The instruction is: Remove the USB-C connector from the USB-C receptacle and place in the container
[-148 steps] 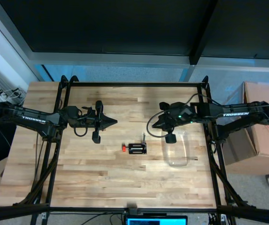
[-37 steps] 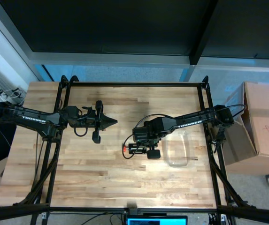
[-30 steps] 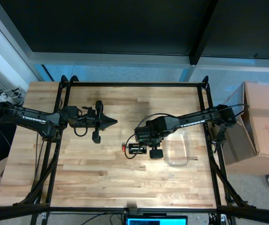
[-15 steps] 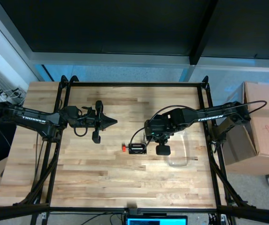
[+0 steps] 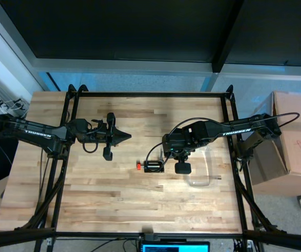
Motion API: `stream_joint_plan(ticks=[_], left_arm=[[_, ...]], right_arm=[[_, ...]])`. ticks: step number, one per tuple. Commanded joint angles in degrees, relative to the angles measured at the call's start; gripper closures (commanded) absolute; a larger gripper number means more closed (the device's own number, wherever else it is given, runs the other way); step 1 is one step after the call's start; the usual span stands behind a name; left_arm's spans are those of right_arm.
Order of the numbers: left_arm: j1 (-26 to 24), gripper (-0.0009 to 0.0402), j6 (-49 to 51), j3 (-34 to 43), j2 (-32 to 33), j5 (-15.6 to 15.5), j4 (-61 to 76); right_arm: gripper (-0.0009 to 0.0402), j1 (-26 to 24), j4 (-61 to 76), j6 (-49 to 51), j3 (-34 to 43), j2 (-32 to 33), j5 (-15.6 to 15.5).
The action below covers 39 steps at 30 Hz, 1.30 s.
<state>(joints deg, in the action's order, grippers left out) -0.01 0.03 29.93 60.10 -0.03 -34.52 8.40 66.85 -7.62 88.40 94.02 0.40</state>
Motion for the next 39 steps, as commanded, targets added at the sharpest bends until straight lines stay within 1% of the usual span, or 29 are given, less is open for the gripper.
stream_joint_plan(ticks=[1, 8, 11, 14, 17, 21, 23, 25, 30, 36, 39], left_arm=[[0.02, 0.0393, -0.02, 0.02, 0.02, 0.02, 0.0], [0.02, 0.0393, -0.02, 0.02, 0.02, 0.0, -0.02], [0.02, 0.0393, -0.02, 0.02, 0.02, 0.0, 0.0], [0.02, 0.0393, -0.02, 0.02, 0.02, 0.0, 0.0], [0.02, 0.0393, -0.02, 0.02, 0.02, 0.0, 0.0], [0.0, 0.0393, -0.02, 0.02, 0.02, 0.0, 0.0], [0.02, 0.0393, -0.02, 0.02, 0.02, 0.0, 0.0], [0.0, 0.0393, -0.02, 0.02, 0.02, 0.0, 0.0], [0.02, 0.0393, -0.02, 0.02, 0.0, 0.0, 0.0], [0.02, 0.0393, -0.02, 0.02, 0.02, 0.0, 0.0], [0.02, 0.0393, -0.02, 0.02, 0.02, 0.0, 0.0]], right_arm=[[0.0393, 0.09, -0.07, 0.15, 0.02, 0.04, 0.02], [0.0393, 1.49, -2.12, -0.98, 0.02, 0.26, 0.02], [0.0379, 2.4, -3.96, -1.07, -0.02, 0.28, 0.04], [0.0341, 2.47, -5.49, -3.08, -0.17, 1.14, 0.26], [0.0292, 2.47, -5.49, -3.69, -0.2, 2.75, 1.62], [0.0229, 2.47, -6.93, -5.29, -0.2, 5.18, 1.97], [0.0206, 2.45, -7.72, -5.51, -0.17, 6.23, 2.14], [0.0193, 2.47, -8.02, -5.68, 0.0, 7.5, 2.14], [0.0192, 2.47, -8.92, -5.64, 0.02, 10.6, 2.14], [0.0212, 2.47, -10.36, -5.49, 0.02, 13.16, 2.14], [0.0224, 2.43, -10.62, -5.44, -0.11, 13.4, 2.14]])
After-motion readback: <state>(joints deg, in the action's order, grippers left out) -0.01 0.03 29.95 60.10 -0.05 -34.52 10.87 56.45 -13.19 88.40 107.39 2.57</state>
